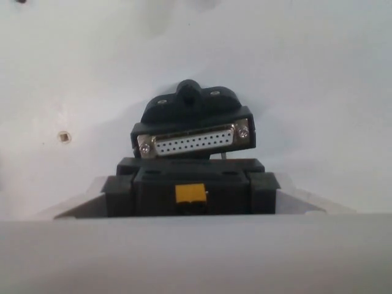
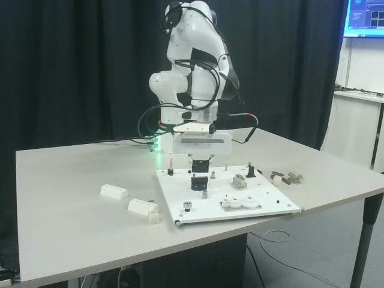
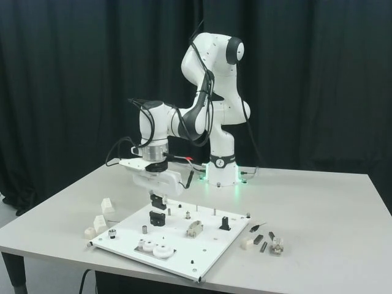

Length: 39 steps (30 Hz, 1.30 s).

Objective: Insert D-SUB.

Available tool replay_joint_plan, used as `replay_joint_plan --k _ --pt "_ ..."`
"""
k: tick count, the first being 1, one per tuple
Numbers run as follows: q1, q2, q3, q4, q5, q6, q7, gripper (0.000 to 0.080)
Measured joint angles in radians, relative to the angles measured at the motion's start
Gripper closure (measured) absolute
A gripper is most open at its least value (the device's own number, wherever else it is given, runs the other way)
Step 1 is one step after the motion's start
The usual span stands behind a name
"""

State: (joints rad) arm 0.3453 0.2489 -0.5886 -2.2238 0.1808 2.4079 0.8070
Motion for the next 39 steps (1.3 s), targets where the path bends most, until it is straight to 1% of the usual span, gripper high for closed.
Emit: replay_joint_plan --k 6,12,25,32,39 --pt "0.0 0.001 0.0 -0.006 -0.009 0.013 -0.048 0.0418" --pt "-0.001 0.001 0.0 -0.02 -0.009 0.041 -0.101 0.0418" --pt "0.001 0.0 0.001 -0.043 -0.008 0.099 -0.115 0.0418" --pt "0.004 -0.004 0.004 -0.05 -0.006 0.117 -0.115 0.0418" --pt "0.004 -0.008 0.009 -0.054 -0.002 0.126 -0.115 0.0418"
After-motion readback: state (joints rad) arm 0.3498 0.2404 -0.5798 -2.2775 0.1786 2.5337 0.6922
